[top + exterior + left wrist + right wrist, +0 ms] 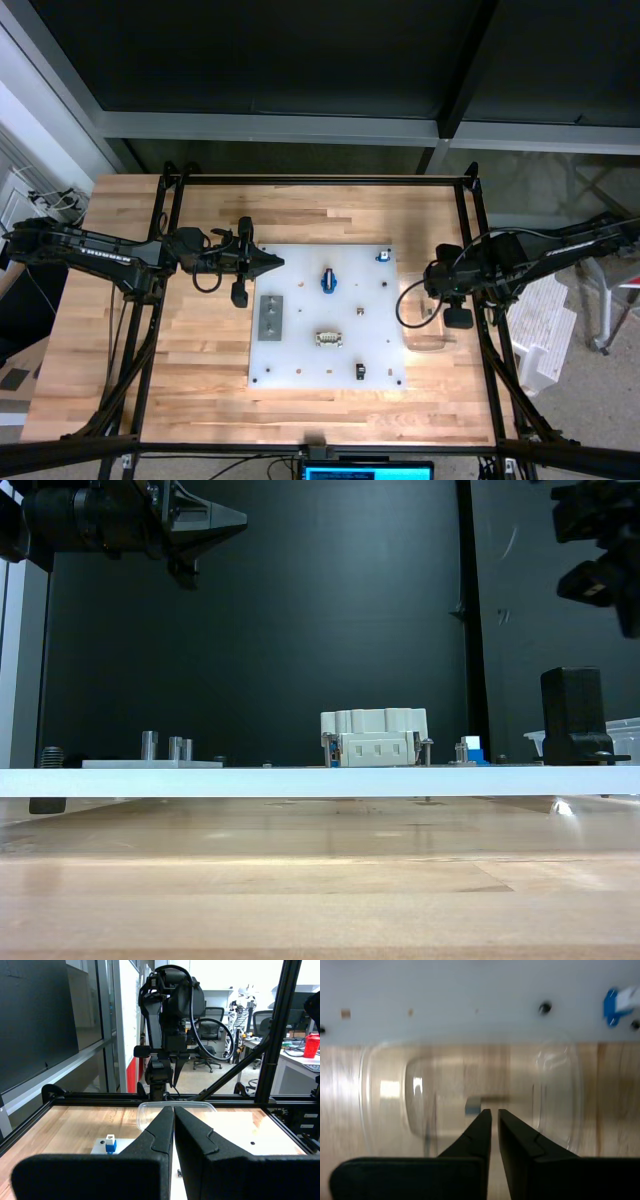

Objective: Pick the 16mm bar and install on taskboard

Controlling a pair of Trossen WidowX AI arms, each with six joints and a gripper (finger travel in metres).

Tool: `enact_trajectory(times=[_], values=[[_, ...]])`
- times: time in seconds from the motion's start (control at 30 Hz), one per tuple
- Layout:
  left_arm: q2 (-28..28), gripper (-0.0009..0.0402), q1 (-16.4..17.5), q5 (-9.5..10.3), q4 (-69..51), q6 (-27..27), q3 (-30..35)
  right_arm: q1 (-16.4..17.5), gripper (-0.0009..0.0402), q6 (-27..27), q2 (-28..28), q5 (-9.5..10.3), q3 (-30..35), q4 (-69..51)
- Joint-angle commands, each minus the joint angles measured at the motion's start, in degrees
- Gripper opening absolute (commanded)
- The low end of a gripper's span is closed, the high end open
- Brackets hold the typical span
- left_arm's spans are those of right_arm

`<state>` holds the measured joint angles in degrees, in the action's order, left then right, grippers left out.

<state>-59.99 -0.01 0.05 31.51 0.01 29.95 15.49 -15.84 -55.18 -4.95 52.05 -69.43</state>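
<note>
Your right gripper (pixel 494 1111) hangs over the clear tray (pixel 367 1085), pointing straight down, fingers drawn almost together with only a thin slit between them and nothing held. Just past its tips, on the tray floor, lies a small grey piece that I take for the 16mm bar (pixel 472 1105). It is blurred, so check it before you commit. The tray sits on the tabletop (pixel 200 380) just beside the taskboard (pixel 300 285), off its right edge. That probably explains why this arm does the picking: the bar is on its side.

The slit looks too narrow to pass over the bar, so you would likely need to open the gripper before descending, and centre it, since the bar lies a little off the tips.

Your left gripper (pixel 278 262) is raised above the board's left edge, pointing level across it, fingers closed and empty. It looks parked clear of the work.
</note>
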Motion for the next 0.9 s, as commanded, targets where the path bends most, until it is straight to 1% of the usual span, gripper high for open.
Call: enact_trajectory(times=[0.03, 0.13, 0.37, 0.4, 0.5, 0.7, 0.9], values=[[-0.02, 0.0000, 0.02, -0.02, 0.04, 0.00, 0.00, 1.33, 0.0044, -1.86, -0.09, -0.02, -0.20, -1.49], [0.00, 0.0000, 0.00, -0.02, 0.02, 0.00, 0.00, 2.49, 0.0065, -3.28, -0.52, -0.04, -0.22, -2.12], [-0.02, 0.0000, 0.00, -0.02, 0.02, 0.00, 0.00, 4.37, 0.0124, -3.82, -3.58, -0.31, -0.61, -1.92], [-0.02, 0.0000, 0.02, -0.02, 0.02, 0.00, 0.00, 4.63, 0.0133, -3.85, -4.00, -0.70, -0.74, -1.86], [0.00, 0.0000, 0.00, -0.02, 0.04, 0.00, 0.00, 5.20, 0.0159, -4.42, -4.94, -3.06, -1.46, -1.55], [-0.02, 0.0000, 0.02, -0.02, 0.02, 0.00, 0.00, 6.16, 0.0201, -4.42, -5.38, -3.06, -4.72, 1.86], [-0.02, 0.0000, 0.00, -0.02, 0.02, 0.00, 0.00, 7.34, 0.0213, -4.72, -6.78, -3.02, -8.28, 5.66]])
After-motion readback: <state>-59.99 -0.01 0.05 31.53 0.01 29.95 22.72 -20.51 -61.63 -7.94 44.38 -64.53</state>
